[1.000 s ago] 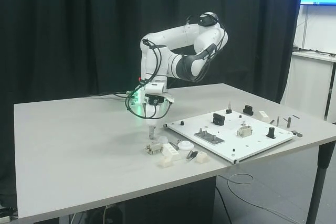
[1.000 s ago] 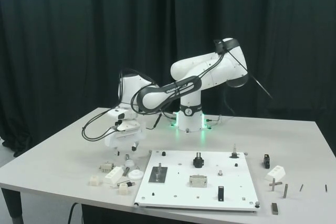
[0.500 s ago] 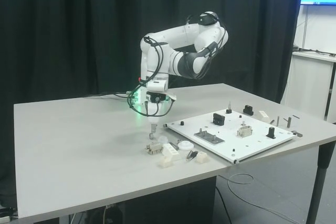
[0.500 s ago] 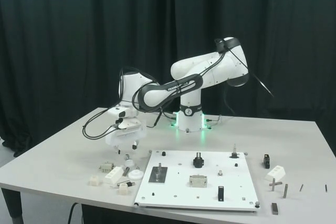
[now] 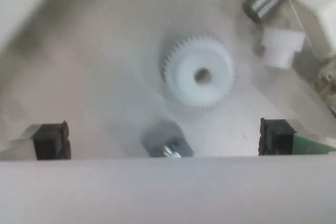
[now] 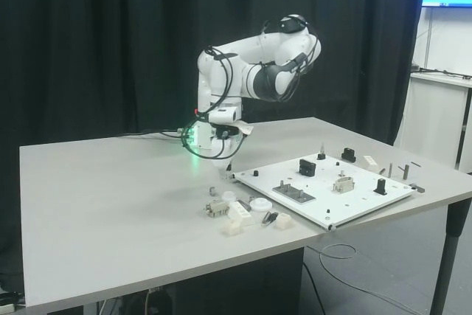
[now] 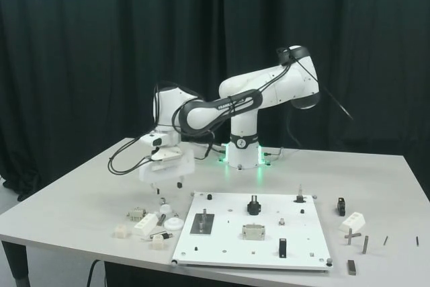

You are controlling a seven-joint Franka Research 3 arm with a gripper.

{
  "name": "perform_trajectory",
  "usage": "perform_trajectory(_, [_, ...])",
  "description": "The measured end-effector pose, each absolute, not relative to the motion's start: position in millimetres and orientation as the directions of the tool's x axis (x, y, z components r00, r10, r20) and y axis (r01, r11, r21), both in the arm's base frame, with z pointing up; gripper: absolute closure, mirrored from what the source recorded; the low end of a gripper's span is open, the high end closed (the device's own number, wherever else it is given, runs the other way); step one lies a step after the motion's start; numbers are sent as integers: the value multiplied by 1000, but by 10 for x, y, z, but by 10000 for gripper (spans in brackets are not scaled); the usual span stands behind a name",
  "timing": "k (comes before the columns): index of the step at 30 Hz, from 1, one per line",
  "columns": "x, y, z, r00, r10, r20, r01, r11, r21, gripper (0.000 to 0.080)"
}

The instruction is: Remove Ethernet.

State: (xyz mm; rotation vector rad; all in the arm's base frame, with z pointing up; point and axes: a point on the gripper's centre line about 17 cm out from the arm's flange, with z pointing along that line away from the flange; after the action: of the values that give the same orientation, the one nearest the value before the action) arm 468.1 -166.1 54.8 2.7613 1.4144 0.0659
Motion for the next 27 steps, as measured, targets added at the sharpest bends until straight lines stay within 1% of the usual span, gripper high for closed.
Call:
perform_trajectory(8, [4631, -1257, 744, 627, 776, 65, 779, -627, -15, 3])
perform_trajectory(15, [4569, -888, 888, 666, 741, 82, 745, -663, -66, 3])
perform_trajectory(22, [4511, -500, 978, 683, 723, 102, 730, -675, -105, 3])
perform_trajectory(27, [4473, -224, 1026, 721, 685, 107, 693, -709, -130, 3])
